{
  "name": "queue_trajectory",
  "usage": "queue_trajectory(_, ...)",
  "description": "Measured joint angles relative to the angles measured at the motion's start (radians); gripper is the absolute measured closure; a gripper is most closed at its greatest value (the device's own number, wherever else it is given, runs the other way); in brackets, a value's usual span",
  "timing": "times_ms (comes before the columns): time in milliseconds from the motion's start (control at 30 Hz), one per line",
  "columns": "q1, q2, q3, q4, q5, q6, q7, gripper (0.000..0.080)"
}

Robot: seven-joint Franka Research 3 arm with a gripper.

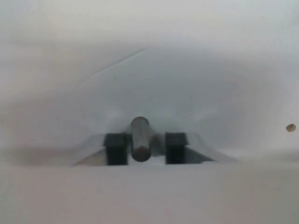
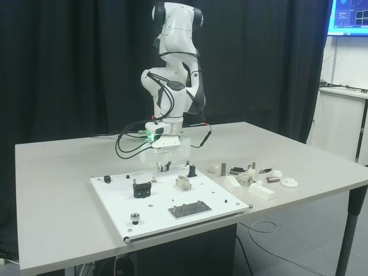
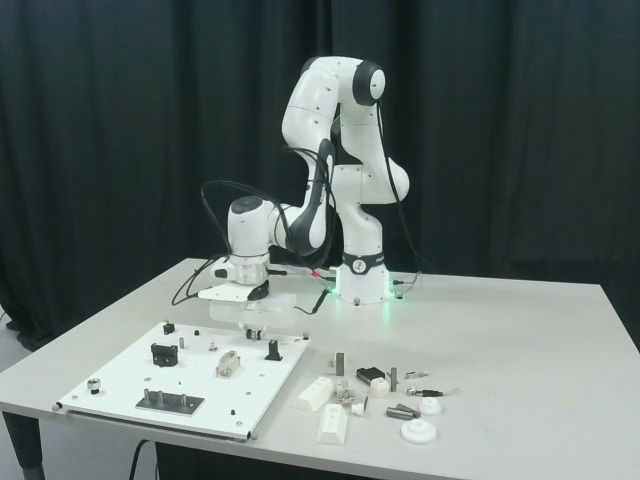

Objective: Remove round peg 2.

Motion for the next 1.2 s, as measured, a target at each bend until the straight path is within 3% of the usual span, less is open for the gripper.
queue_trajectory(33,0.0,0.0,0.0,0.0,0.004,0.0,0.0,0.0644)
queue_trajectory(200,0.001,0.0,0.002,0.001,0.019,-0.001,-0.004,0.0644)
queue_trajectory(233,0.001,0.0,0.002,0.001,0.019,-0.001,-0.004,0.0728)
queue_trajectory(800,0.001,-0.006,-0.001,0.001,0.019,-0.008,-0.014,0.0727)
queue_trajectory(1200,0.001,-0.066,-0.021,0.002,0.017,-0.081,-0.053,0.0729)
